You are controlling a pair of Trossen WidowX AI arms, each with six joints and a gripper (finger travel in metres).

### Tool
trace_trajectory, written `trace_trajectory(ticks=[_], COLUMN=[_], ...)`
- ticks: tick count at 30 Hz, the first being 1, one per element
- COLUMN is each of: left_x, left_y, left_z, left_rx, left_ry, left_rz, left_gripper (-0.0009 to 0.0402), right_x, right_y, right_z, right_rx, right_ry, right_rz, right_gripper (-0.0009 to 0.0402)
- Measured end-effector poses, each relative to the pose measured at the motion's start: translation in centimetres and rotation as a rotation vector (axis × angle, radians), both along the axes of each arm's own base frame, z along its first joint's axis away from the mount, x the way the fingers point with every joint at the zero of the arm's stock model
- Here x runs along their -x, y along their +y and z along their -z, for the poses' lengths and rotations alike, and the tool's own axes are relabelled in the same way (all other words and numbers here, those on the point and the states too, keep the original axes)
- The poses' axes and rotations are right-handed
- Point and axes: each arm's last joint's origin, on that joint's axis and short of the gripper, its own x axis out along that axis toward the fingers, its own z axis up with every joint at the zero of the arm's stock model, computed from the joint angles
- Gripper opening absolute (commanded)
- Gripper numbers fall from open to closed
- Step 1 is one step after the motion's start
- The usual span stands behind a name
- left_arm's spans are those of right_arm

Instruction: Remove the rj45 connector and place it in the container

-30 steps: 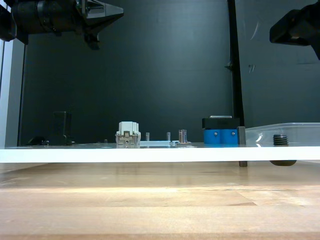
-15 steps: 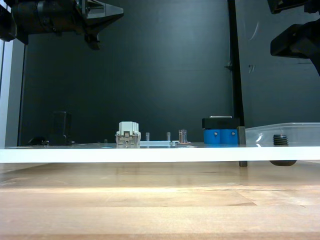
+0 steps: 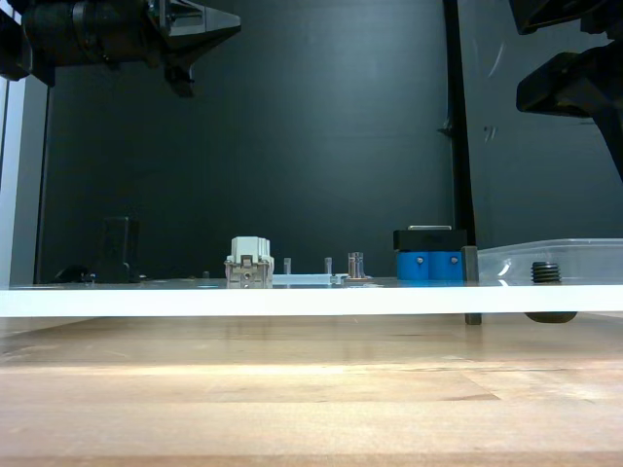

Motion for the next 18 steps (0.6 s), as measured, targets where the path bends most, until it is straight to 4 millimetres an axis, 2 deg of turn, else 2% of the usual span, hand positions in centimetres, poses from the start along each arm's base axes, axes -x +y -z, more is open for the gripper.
trace_trajectory(ticks=[12,18], left_x=[0.00,0.00], left_y=[0.00,0.00], left_z=[0.00,0.00], left_rx=[0.000,0.000], left_ry=[0.000,0.000], left_rz=[0.000,0.000], left_gripper=[0.0001,0.0001], right_x=[0.06,0.06], right_y=[-0.11,-0.11], right_z=[0.52,0.53], right_rx=[-0.007,-0.008], right_ry=[0.001,0.002], right_rz=[0.002,0.002], right_gripper=[0.0111,0.0066])
